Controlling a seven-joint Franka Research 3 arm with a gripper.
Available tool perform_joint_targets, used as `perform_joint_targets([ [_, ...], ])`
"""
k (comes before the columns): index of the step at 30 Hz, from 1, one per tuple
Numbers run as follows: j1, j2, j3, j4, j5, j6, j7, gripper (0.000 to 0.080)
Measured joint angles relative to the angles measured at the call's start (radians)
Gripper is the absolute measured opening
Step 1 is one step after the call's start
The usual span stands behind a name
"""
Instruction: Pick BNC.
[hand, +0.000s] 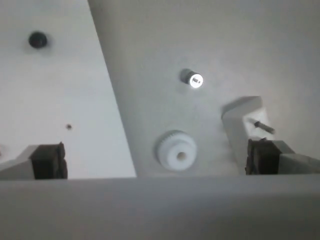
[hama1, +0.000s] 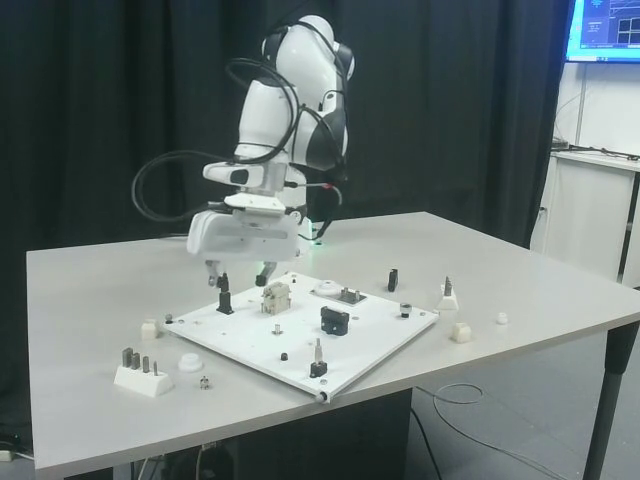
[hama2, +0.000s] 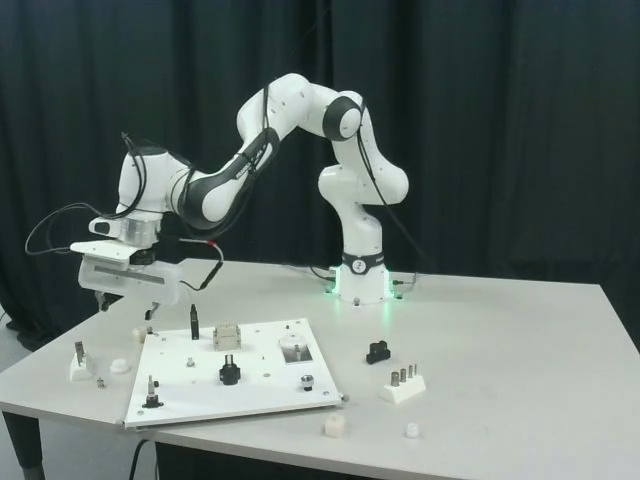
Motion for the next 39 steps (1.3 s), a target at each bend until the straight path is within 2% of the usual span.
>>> perform_joint_targets([
  [5,-0.034,0.026,0.009,0.037,0.032,-0.026,-0.095,0.08],
  [10,-0.06,0.056,0.01,0.071,0.089,-0.038,-0.141,0.08],
  [21,-0.101,0.139,0.01,0.165,0.171,-0.095,-0.237,0.08],
  [28,-0.119,0.205,0.01,0.245,0.194,-0.148,-0.278,0.08],
  [39,-0.152,0.303,0.01,0.375,0.198,-0.231,-0.282,0.08],
])
